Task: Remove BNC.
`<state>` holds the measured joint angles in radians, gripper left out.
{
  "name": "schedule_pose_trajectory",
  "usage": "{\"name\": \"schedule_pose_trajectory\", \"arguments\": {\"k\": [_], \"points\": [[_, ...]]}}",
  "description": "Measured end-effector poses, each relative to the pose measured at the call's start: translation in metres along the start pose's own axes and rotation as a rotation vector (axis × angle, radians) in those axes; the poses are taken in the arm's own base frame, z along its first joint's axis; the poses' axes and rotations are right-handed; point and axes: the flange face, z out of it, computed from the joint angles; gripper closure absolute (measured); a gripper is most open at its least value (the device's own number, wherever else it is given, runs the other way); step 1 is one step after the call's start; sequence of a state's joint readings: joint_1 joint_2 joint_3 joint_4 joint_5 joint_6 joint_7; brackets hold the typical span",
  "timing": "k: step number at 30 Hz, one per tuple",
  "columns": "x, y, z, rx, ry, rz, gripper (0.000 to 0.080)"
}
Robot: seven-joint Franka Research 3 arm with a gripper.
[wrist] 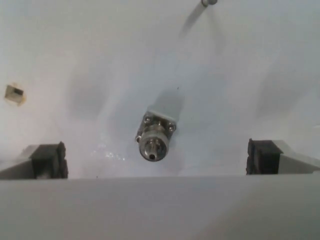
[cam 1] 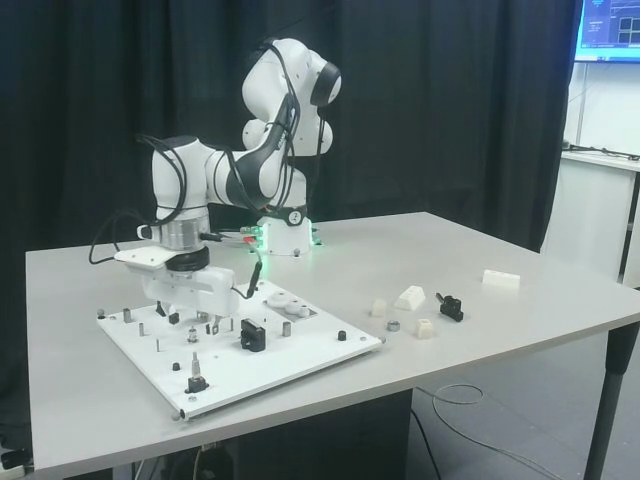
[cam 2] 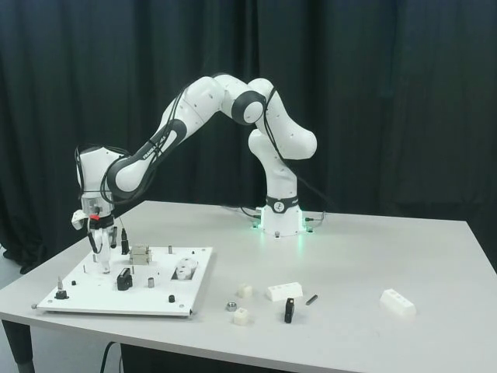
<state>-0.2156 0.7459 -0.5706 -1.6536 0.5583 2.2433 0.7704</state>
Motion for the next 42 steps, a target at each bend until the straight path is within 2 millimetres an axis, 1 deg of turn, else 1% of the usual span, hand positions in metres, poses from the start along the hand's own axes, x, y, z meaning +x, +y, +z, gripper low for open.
{"name": "schedule_pose_trajectory", "arguments": {"k": [41,42], "points": [[0.001,0.000,0.010,0.000,0.021,-0.022,0.0003],[0.001,0.000,0.011,-0.001,0.021,-0.022,0.0138]]}}
